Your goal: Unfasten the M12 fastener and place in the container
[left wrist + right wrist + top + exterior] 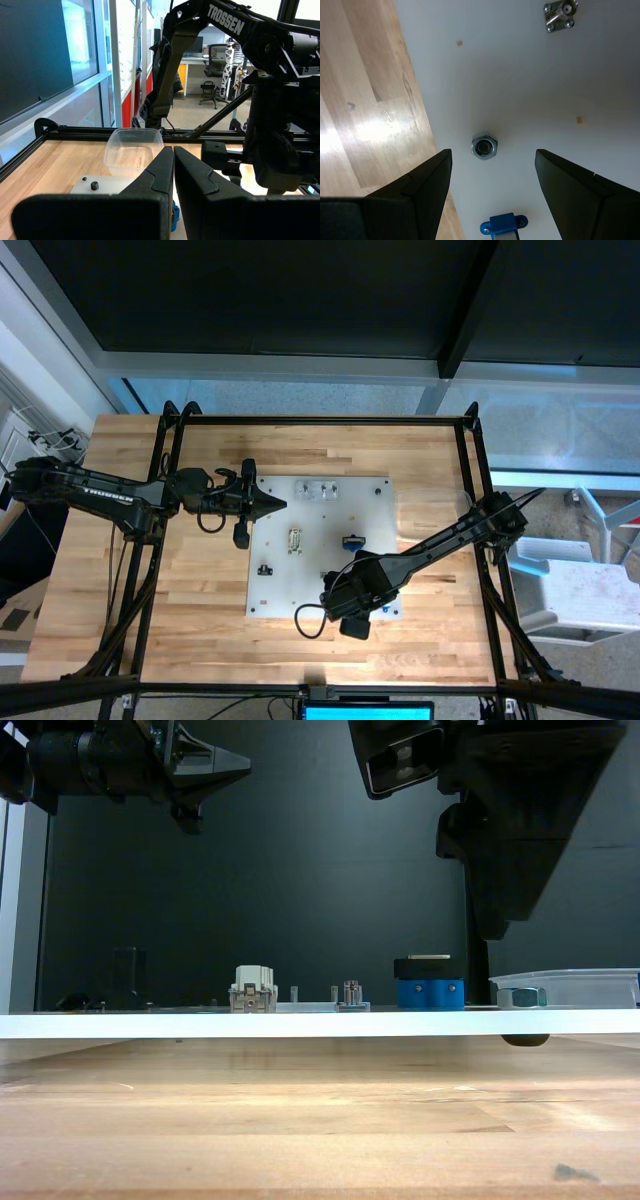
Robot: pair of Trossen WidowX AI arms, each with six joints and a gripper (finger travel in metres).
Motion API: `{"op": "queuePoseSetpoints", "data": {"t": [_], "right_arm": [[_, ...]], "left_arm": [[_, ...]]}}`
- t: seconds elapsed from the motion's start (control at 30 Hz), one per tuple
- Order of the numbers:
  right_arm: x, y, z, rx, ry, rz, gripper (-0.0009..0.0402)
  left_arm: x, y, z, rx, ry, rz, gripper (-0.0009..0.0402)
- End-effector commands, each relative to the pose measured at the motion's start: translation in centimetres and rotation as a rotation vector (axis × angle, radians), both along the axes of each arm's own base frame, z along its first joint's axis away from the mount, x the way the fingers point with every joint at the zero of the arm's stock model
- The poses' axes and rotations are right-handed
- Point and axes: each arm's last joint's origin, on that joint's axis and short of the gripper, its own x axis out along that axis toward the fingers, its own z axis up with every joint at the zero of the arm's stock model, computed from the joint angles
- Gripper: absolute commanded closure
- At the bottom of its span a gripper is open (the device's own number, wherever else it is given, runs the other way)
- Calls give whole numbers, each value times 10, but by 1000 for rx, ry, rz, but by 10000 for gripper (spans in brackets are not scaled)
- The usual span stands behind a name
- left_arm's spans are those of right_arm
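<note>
Right claw (pixel 493 152), spread wide, hangs over the silver nut (pixel 484 146) at the near right of the white board (pixel 520 75); left claw (pixel 278 504), closed, hovers over its far left.

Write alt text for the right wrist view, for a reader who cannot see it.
A small silver nut sits on the white board, between the open black fingers of the right gripper hovering above it. A blue fitting, a silver connector and the wooden table also show; the left gripper, outside this view, hangs shut over the board's left edge.
</note>
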Motion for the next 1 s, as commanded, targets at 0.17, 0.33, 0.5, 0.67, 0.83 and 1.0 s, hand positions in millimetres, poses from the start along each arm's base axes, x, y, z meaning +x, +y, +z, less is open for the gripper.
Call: {"op": "queuePoseSetpoints", "data": {"t": [0.17,0.33,0.5,0.67,0.83,1.0], "right_arm": [[-2,1,-8,2,3,47,162],[-3,1,-14,1,4,47,161],[-4,0,-17,-2,7,47,161],[-5,-1,-23,-3,7,41,161],[-5,-2,-28,-4,1,16,161],[-4,-3,-28,-8,-7,1,162]], "left_arm": [[0,0,0,0,1,0,393],[0,0,0,0,1,0,393],[0,0,0,0,1,0,393],[0,0,0,0,1,0,393],[0,0,0,0,1,0,393],[0,0,0,0,1,0,393]]}}
